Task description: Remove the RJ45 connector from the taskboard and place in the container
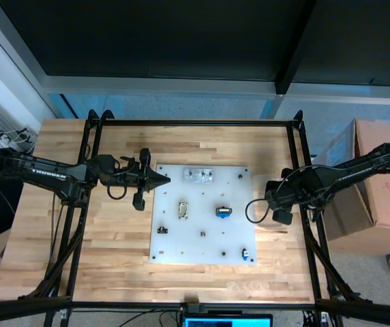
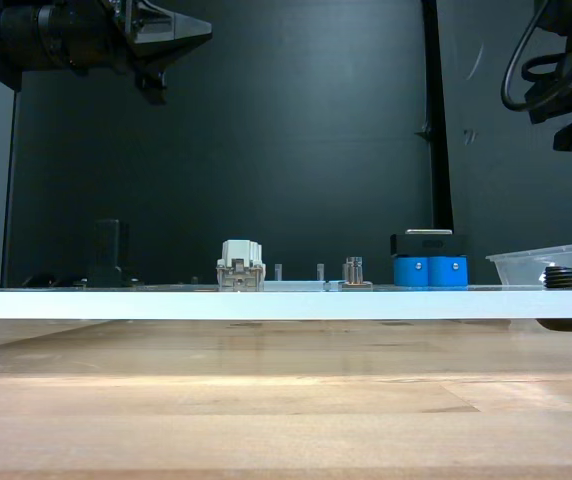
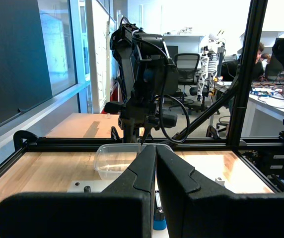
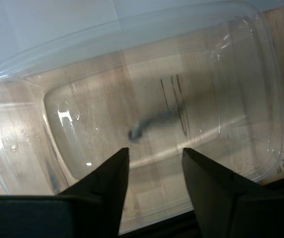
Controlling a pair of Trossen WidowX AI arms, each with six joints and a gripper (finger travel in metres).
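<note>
Left gripper (image 3: 156, 148) level, fingers pressed together, clear container (image 3: 111, 161) beyond its tip on the bench (image 3: 42, 171), right arm (image 3: 142, 79) above the container, black frame rail (image 3: 62, 143) behind.

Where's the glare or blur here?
Right wrist: glare streaks on the container under the open right tool; dark smear inside too blurred to call RJ45. Left wrist: shut left tool, above the board's left edge, is backlit; windows blown out. Low: board edge bright against black.
</note>
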